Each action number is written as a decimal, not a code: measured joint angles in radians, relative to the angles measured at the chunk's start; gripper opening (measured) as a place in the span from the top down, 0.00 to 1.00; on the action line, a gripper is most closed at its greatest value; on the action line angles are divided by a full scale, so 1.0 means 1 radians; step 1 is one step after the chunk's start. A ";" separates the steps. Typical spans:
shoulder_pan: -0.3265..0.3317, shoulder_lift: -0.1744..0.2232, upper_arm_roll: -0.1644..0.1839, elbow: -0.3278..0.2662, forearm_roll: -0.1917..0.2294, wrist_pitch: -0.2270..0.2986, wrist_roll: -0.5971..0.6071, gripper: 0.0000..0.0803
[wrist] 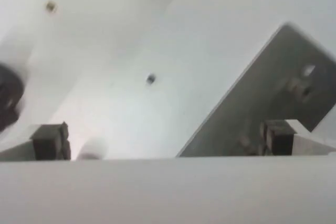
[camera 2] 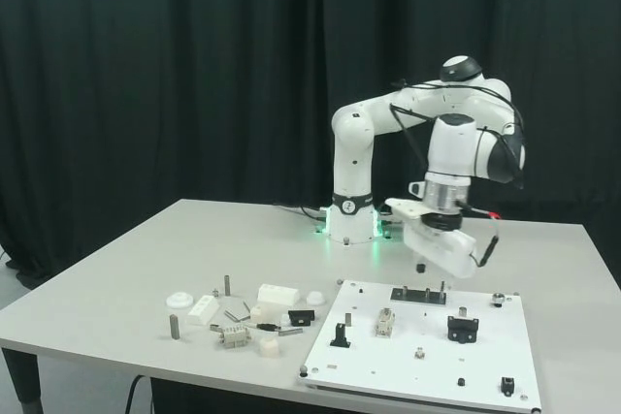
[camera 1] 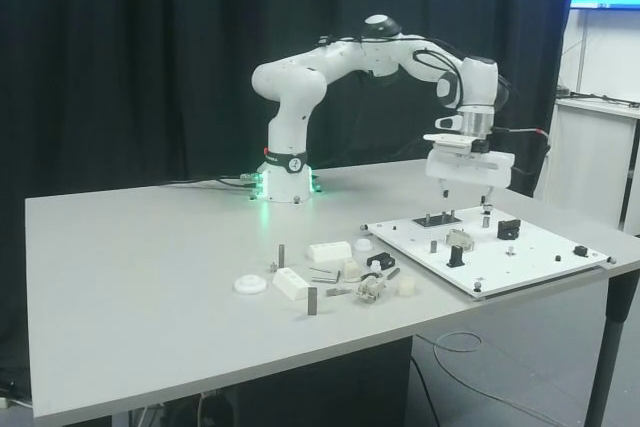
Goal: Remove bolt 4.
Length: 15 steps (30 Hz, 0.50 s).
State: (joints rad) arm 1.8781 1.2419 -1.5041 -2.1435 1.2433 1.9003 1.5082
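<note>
White robot gripper (camera 1: 463, 190) hovers above the flat white assembly board's (camera 1: 530, 259) dark grey metal plate (camera 1: 437, 220), fingers (wrist: 50, 141) apart, holding nothing.

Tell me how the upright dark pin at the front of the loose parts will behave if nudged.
The pin stands on end, tall and narrow on the grey table, so it would probably tip easily. It looks cylindrical, so it may then roll. It appears rigid, likely metal, not fragile.

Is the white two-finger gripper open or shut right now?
Open. In the wrist view the white two-finger gripper has its black fingertip pads spread far apart, nothing between them, above the grey metal plate.
</note>
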 joint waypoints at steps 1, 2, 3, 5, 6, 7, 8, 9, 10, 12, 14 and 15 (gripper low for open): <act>0.003 0.000 0.002 0.005 0.000 0.002 0.017 0.00; 0.007 -0.001 0.005 0.012 0.001 0.005 0.037 0.00; 0.009 -0.001 0.008 0.018 0.001 0.008 0.059 0.00; 0.013 -0.003 0.014 0.033 0.001 0.014 0.106 0.00; 0.014 -0.004 0.017 0.039 0.001 0.017 0.128 0.00; 0.016 -0.005 0.021 0.048 0.001 0.019 0.154 0.00; 0.017 -0.005 0.024 0.056 0.001 0.020 0.179 0.00; 0.017 -0.006 0.027 0.064 0.001 0.020 0.201 0.00; 0.017 -0.006 0.030 0.072 0.001 0.020 0.220 0.00; 0.018 -0.006 0.036 0.089 0.001 0.020 0.250 0.00; 0.018 -0.006 0.043 0.104 0.001 0.020 0.279 0.00; 0.018 -0.006 0.046 0.111 0.001 0.019 0.298 0.00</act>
State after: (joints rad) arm 1.8960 1.2357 -1.4584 -2.0324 1.2443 1.9197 1.8064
